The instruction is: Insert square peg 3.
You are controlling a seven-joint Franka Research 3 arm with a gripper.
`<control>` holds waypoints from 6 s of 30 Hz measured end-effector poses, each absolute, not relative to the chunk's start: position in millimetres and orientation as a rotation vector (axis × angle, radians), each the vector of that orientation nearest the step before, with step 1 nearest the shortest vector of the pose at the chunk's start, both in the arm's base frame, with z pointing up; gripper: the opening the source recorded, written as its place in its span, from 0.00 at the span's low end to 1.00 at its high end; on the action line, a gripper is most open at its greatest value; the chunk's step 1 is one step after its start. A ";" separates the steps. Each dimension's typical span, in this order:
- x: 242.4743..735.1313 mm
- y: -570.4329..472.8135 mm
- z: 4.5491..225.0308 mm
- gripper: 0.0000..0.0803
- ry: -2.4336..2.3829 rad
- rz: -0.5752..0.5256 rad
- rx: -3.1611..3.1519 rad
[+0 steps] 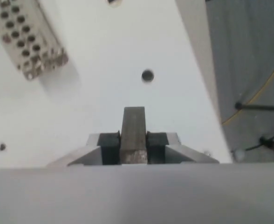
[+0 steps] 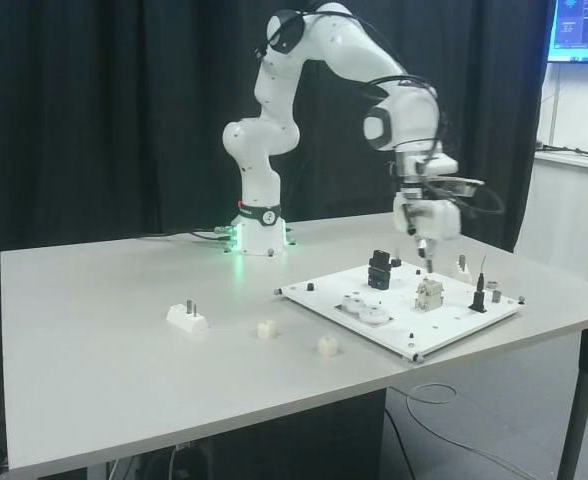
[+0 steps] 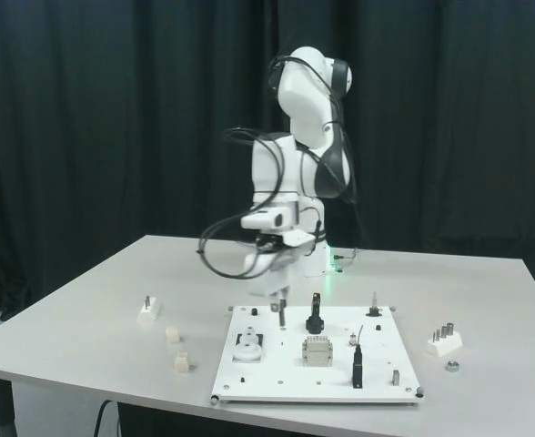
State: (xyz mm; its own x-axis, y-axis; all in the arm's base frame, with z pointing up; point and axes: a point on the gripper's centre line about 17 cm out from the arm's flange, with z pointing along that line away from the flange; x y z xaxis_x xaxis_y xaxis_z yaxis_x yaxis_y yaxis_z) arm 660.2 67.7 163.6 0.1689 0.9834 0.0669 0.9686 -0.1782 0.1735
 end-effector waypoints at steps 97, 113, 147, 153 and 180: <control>680.0 139.8 61.2 0.14 2.293 -0.092 2.099; 679.3 141.9 58.8 0.14 2.257 -0.089 2.145; 681.4 140.6 58.5 0.14 2.249 -0.085 2.150; 681.7 141.8 58.5 0.14 2.251 -0.082 2.148; 681.1 142.3 58.5 0.14 2.148 -0.082 2.250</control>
State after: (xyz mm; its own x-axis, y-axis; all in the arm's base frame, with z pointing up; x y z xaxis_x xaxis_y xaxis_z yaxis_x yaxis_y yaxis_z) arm 681.1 142.3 58.5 0.0458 0.9972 -0.0586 0.9988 -0.0467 -0.0151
